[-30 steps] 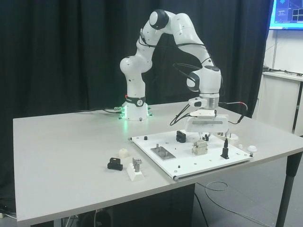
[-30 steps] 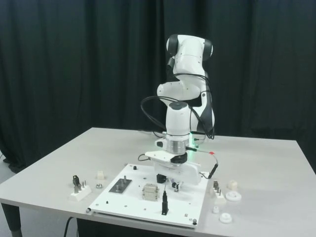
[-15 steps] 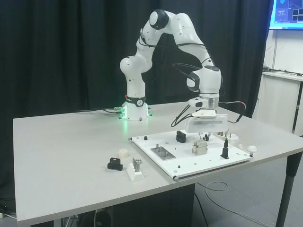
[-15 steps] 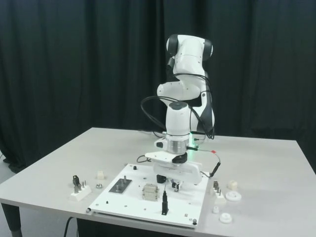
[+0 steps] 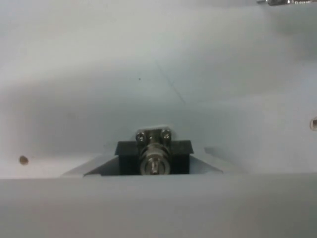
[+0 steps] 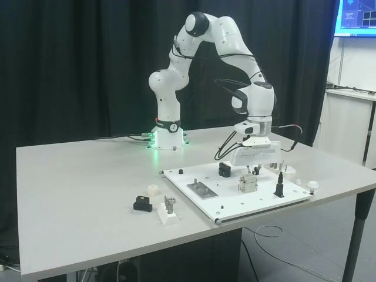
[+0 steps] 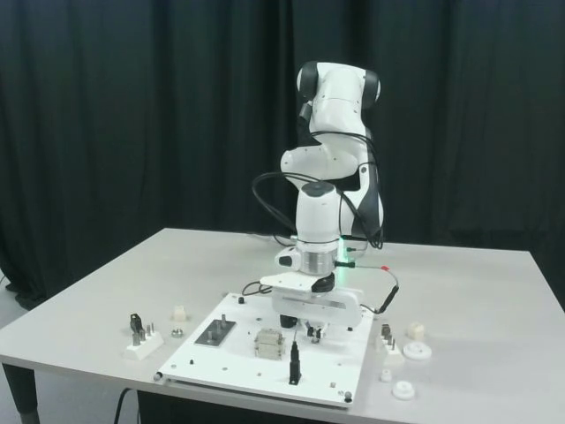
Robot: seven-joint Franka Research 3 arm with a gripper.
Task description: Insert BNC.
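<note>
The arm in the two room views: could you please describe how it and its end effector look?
The arm is white, built of rounded, glossy segments with black joints. Its base sits on the grey table beside a green glow. Black cables loop along the forearm down to the wrist. The end effector hangs under a wide, flat white body.

We are looking at a robotics lab or test cell. A white arm (image 6: 223, 41) is bolted to a grey table (image 6: 88, 176), with green lights glowing at its base (image 6: 167, 138). Black curtains (image 7: 132, 106) close off the space behind it. On the table sits a white board (image 7: 265, 358) carrying small connectors and fixtures, with loose parts beside it. At the room's edge we see a wall screen (image 6: 355, 17) and a white cabinet (image 6: 346, 120).
</note>
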